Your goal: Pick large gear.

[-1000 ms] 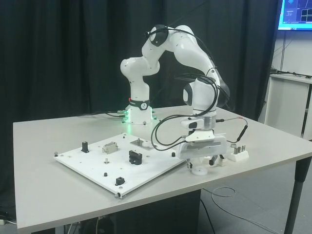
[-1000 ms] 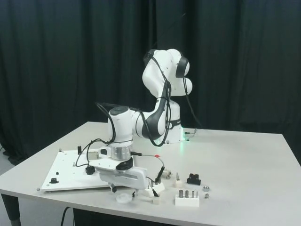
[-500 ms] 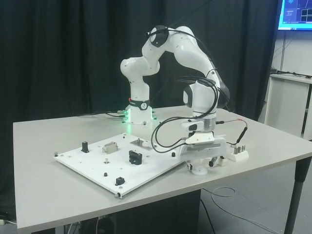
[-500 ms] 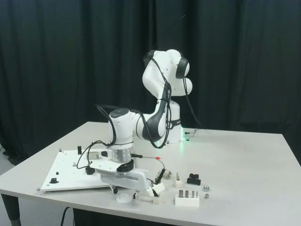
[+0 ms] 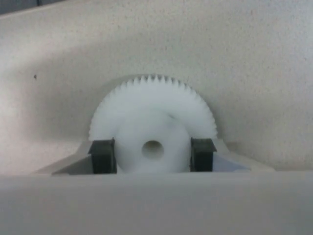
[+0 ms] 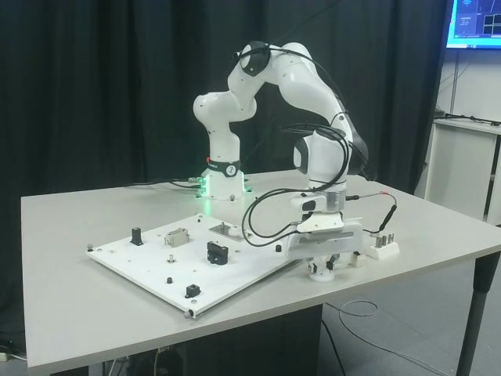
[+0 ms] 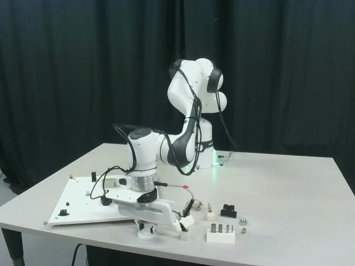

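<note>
White plastic, toothed round its rim and pierced at its centre, the large gear [image 5: 152, 125] lies flat on the grey counter [image 6: 94, 227] near its front edge, just beside the corner of the white assembly board [image 6: 156, 258]. From the wrist view I see my claw [image 5: 152, 155] lowered over it, one black fingertip [image 5: 102, 155] on each side of the raised hub; they look to be touching or nearly touching it, so I judge the claw clenched on the hub, though I cannot vouch for how firmly. In the room views the gear [image 7: 147, 231] sits under the claw [image 7: 148, 225]. My worry is the grip: the hub is smooth and round, and the pads catch only a small part of it, so a light squeeze could let the gear tilt or slip out on lifting. An off-centre hold could drag it towards the small white fixture blocks [image 7: 220, 234] close by.
</note>
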